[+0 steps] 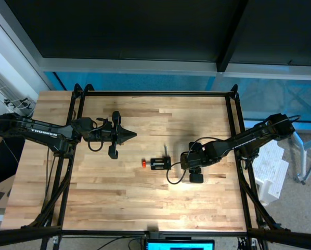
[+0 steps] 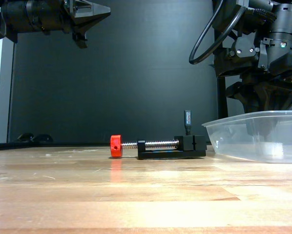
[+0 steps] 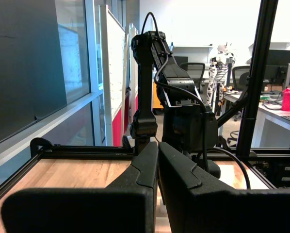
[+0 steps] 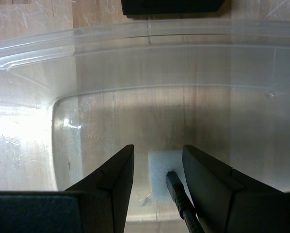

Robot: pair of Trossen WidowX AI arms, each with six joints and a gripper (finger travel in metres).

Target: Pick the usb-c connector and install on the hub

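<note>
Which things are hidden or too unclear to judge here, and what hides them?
- Right wrist view: the connector runs off the picture edge.
- Low view: the wall of the tray blurs it.
- High view: the right claw, open inside the tray, covers it.
- Every view: socket of the hub too small.
- The left claw, shut, parked high at left, hides nothing.

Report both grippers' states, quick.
Left gripper: shut, empty, parked high over the table's left side.
Right gripper: open, down in the clear tray, straddling the usb-c connector, not gripping it.
</note>
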